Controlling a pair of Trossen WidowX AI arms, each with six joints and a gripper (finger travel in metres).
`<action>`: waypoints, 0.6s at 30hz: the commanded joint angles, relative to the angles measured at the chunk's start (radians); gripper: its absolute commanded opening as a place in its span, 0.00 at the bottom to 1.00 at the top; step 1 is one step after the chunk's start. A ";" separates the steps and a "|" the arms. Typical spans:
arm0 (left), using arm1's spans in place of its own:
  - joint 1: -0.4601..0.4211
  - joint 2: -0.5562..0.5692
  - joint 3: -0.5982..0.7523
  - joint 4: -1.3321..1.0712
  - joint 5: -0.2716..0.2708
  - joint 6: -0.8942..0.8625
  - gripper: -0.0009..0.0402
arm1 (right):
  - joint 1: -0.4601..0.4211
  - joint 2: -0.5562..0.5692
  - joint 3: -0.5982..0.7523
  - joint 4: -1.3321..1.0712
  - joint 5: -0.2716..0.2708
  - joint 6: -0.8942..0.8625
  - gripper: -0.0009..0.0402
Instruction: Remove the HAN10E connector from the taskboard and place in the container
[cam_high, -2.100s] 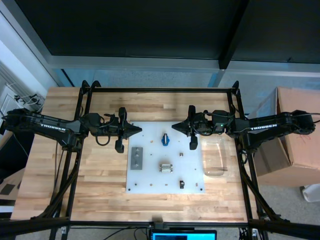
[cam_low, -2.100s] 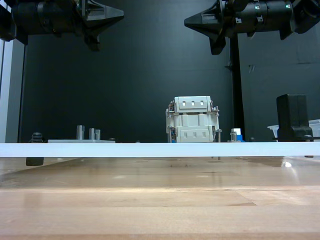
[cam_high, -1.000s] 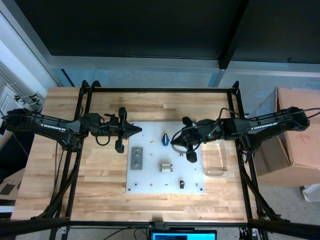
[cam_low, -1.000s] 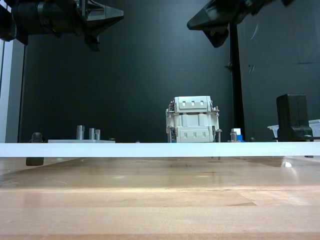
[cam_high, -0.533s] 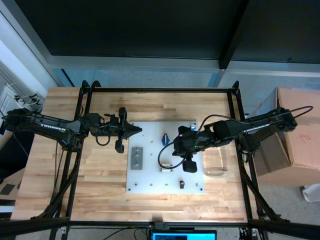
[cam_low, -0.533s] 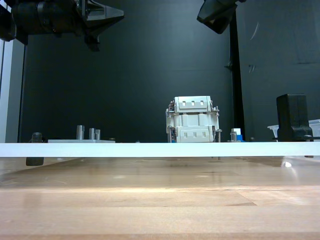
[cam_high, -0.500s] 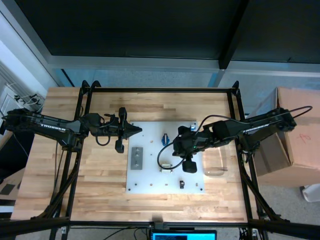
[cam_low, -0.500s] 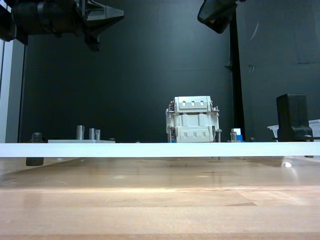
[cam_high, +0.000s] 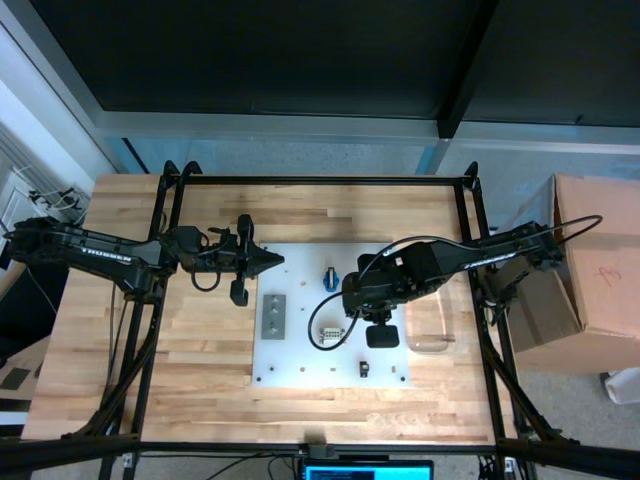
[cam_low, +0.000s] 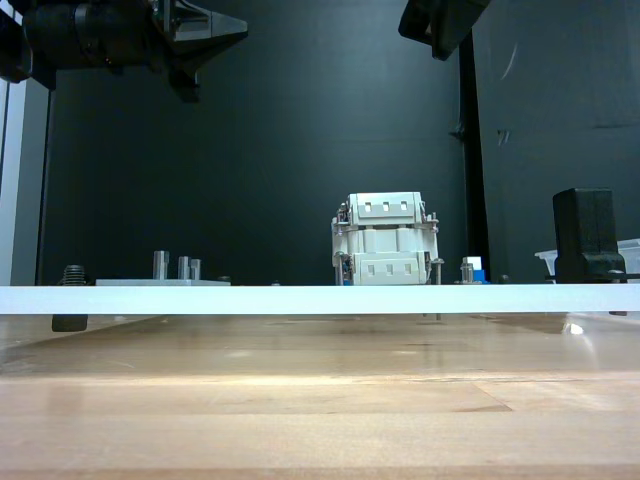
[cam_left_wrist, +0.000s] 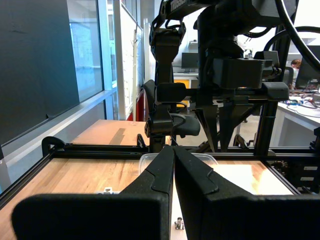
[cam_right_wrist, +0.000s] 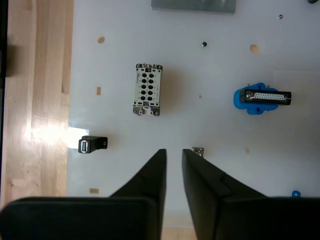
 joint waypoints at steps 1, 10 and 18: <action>0.000 0.000 0.000 0.000 0.000 0.000 0.02 | 0.002 0.025 0.024 -0.024 0.000 0.000 0.27; 0.000 0.000 0.000 0.000 0.000 0.000 0.02 | 0.012 0.106 0.039 -0.027 0.000 -0.007 0.59; 0.000 0.000 0.000 0.000 0.000 0.000 0.02 | 0.018 0.172 0.039 0.040 0.000 -0.015 0.74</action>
